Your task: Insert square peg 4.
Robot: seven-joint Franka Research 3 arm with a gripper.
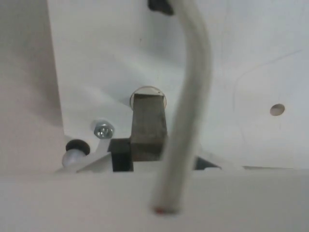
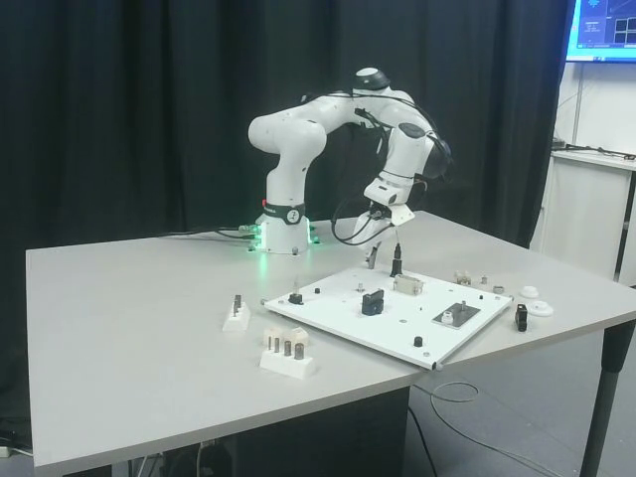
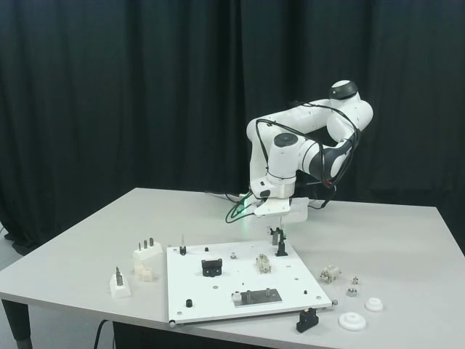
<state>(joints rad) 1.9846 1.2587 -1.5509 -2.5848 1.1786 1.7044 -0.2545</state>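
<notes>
Grey metal, the square peg point(image 1: 148, 126) stands upright in the gripper point(image 1: 153, 159), jaws closed on its upper end, so its lower end can meet the round hole point(image 1: 147, 96) in the white board point(image 3: 218, 291) just beneath. The hole sits near the board's far edge. A white cable point(image 1: 190, 106) hangs beside the peg, and a nut point(image 1: 103, 130) lies close by; neither seems to block the descent.
</notes>
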